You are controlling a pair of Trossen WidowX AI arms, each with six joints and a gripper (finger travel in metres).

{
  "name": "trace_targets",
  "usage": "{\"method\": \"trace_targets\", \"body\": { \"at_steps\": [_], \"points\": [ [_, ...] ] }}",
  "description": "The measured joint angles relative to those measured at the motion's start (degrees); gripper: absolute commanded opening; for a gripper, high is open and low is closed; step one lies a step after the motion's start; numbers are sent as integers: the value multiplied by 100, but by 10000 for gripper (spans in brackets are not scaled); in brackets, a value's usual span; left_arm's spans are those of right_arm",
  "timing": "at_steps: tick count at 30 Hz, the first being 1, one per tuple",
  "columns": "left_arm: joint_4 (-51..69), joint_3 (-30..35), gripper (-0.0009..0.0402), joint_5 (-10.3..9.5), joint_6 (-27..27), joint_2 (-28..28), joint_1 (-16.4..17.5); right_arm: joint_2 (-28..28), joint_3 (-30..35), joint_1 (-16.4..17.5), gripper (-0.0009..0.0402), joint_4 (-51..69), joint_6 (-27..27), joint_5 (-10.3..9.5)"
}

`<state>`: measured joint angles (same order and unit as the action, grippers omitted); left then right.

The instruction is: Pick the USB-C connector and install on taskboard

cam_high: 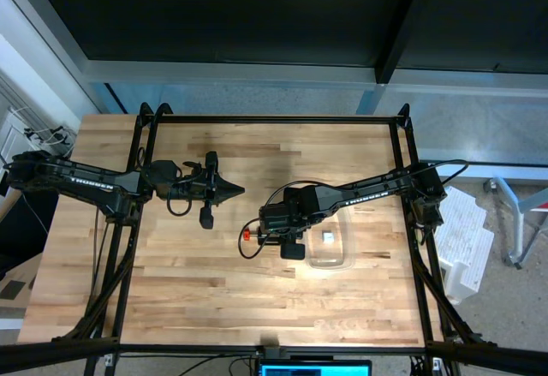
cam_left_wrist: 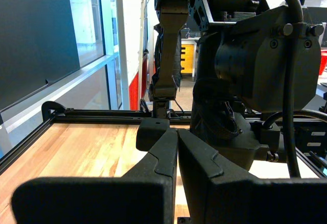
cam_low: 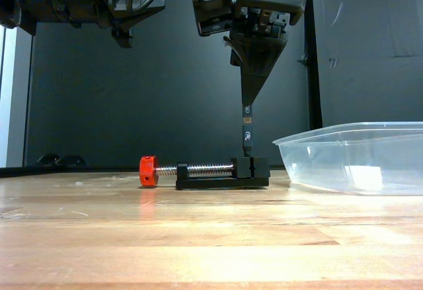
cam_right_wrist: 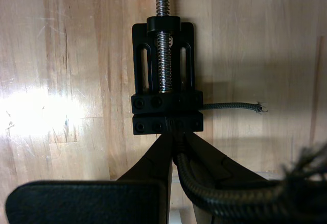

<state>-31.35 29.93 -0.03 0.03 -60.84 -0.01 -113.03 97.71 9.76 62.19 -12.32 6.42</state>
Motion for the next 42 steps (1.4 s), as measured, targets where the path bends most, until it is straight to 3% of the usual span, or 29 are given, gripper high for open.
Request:
{"method": "trace_targets", "body": {
  "at_steps": [35, 42],
  "points": [
    [0, 0, 0, -2, 0, 0, 0, 17, -328, 13, 0, -396, 87, -4],
    [0, 2, 0, 0, 0, -2, 0, 44, -544, 11, 0, -688, 105, -120]
  ]
}}
